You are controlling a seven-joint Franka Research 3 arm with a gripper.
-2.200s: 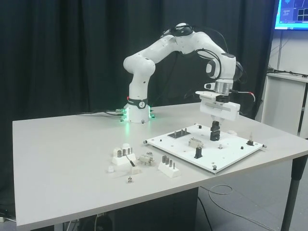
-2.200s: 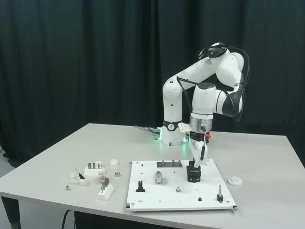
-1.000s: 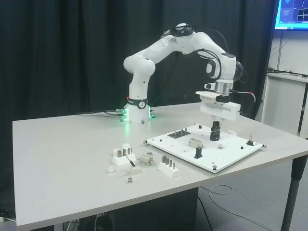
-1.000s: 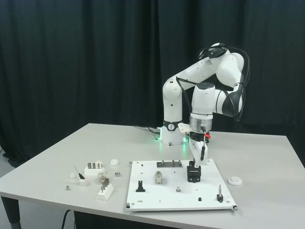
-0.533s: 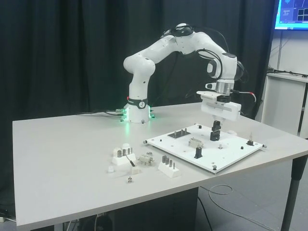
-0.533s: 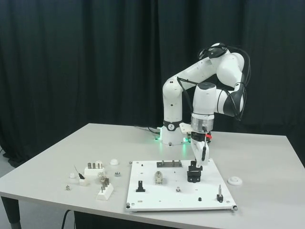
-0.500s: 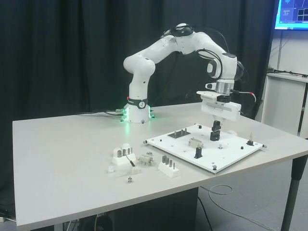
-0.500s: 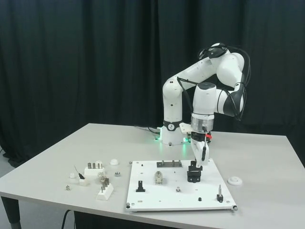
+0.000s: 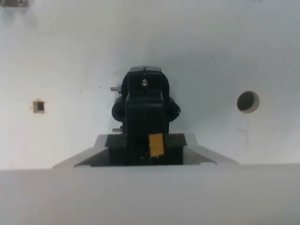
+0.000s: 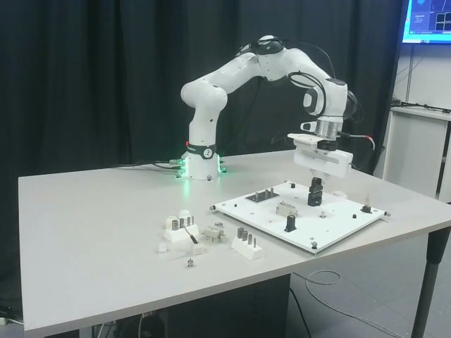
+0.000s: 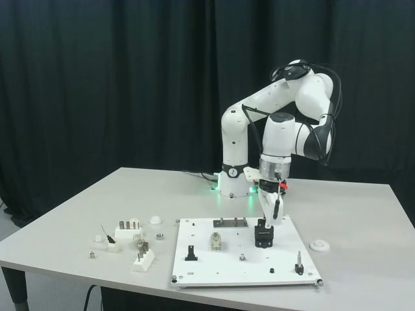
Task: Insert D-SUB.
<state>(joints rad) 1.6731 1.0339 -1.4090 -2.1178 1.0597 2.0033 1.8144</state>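
Plug [image 9: 144, 110] looks seated on the white board [image 11: 214, 269], gripper [image 11: 266, 223] just above it, grip state unclear; only retreat left.

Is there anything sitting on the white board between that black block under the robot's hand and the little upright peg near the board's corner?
No: between the black block and the peg, the white board looks bare in the second room view.

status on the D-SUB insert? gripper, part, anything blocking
Gripper over the white board, directly above the black part. Finger state unclear. Nothing seen blocking; other fixtures stand apart.
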